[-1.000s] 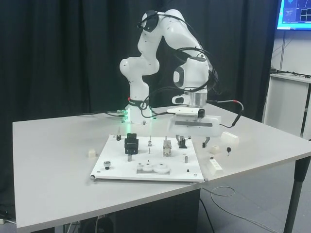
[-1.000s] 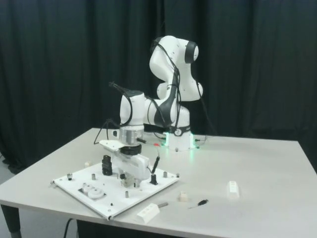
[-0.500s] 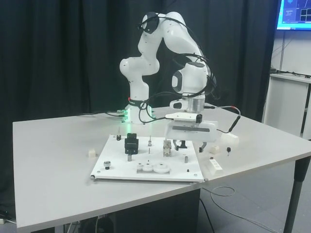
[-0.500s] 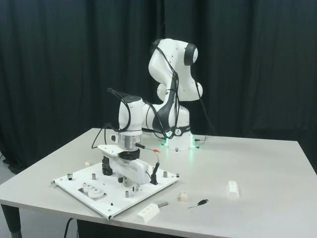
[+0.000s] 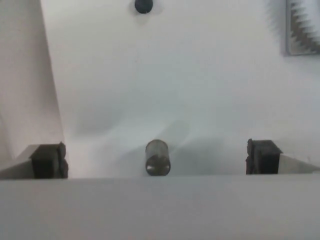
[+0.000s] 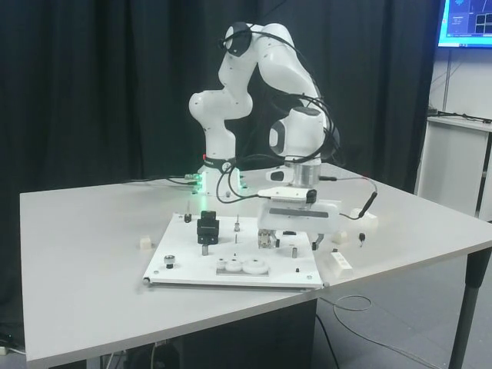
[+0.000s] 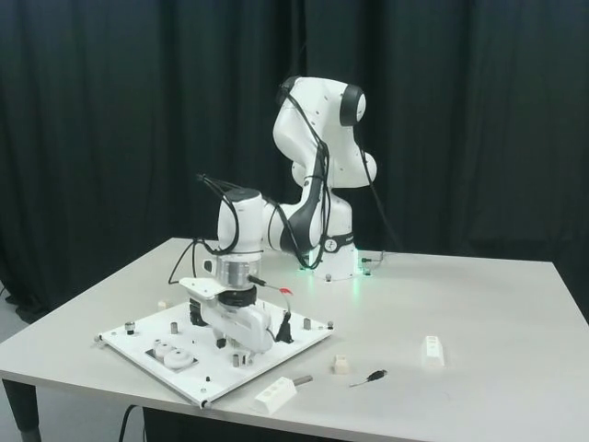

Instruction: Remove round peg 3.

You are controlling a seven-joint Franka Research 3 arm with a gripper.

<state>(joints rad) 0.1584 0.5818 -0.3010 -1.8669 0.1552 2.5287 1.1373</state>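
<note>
A short grey round peg [image 5: 157, 157] stands upright in the white board [image 5: 200, 75]. My gripper [image 5: 155, 159] is open, one black fingertip [image 5: 48, 160] on each side of the peg with wide gaps, touching nothing. In the first room view the gripper [image 6: 294, 244] hangs low over the board's front right part, just above the peg [image 6: 293, 250]. The second room view shows the gripper [image 7: 236, 346] over the same peg [image 7: 236, 359] near the board's [image 7: 175, 373] front edge.
On the board are white gears [image 6: 244, 267], a black fixture [image 6: 207, 228], a grey block [image 6: 266, 237] and other small pegs [image 6: 237, 224]. White blocks [image 6: 339, 262] [image 6: 144, 242] [image 7: 430, 351] and a small black tool [image 7: 372, 377] lie on the grey table [image 6: 77, 269].
The arm has swung the gripper from the board's far right side toward its front and lowered it, so the open fingers now flank the peg.
</note>
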